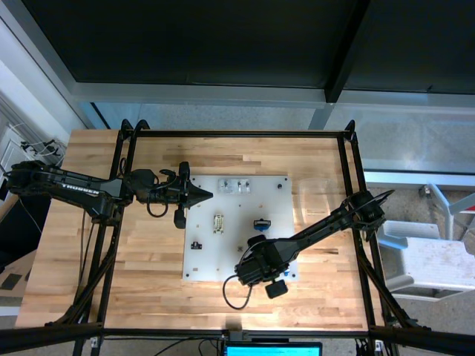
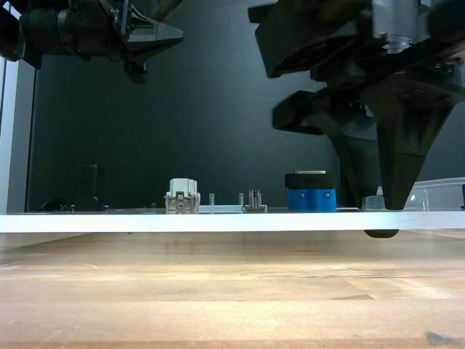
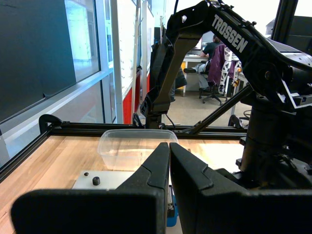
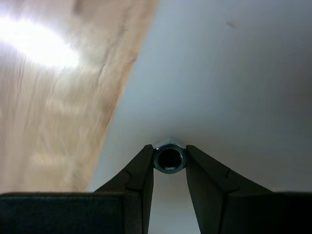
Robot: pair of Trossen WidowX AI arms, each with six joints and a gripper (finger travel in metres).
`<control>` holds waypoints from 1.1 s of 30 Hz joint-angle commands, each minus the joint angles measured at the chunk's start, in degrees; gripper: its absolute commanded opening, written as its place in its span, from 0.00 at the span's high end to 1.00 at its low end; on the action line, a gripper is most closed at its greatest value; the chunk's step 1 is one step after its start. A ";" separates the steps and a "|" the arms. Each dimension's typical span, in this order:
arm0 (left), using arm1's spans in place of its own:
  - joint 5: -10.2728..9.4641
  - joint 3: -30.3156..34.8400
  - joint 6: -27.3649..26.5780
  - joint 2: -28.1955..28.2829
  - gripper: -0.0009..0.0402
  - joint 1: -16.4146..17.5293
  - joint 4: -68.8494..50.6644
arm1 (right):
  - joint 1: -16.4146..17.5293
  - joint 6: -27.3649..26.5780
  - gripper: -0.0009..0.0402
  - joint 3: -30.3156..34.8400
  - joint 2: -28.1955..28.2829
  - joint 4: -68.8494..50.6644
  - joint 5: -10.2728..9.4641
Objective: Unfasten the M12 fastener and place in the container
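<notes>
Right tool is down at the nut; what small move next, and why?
Probably twist the right tool to unscrew: its fingers pinch the M12 nut down at the near right edge of the white board. Left tool hangs shut above its far left corner.

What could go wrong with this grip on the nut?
The right hand, low at the board's near right, pinches the nut only at its fingertips; it could slip while turning or lifting. The container sits farther back, so it might drop midway. The left hand hangs shut, far left.
</notes>
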 commanded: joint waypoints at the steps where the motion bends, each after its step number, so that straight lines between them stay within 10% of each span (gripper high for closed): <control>1: 0.02 0.00 0.02 0.00 0.98 0.00 0.00 | 0.09 -10.36 0.97 0.07 0.00 0.00 -0.28; 14: 0.00 0.00 0.02 0.00 0.98 0.02 0.00 | 0.11 -37.29 0.97 0.07 0.00 -0.02 -0.13; 22: 0.00 0.00 0.02 0.00 0.98 0.00 0.00 | 0.15 -38.12 0.91 0.07 0.00 -0.02 -0.13; 33: 0.00 0.00 0.02 0.00 0.98 0.00 0.00 | 0.31 -38.07 0.56 0.11 -0.44 -0.02 -0.13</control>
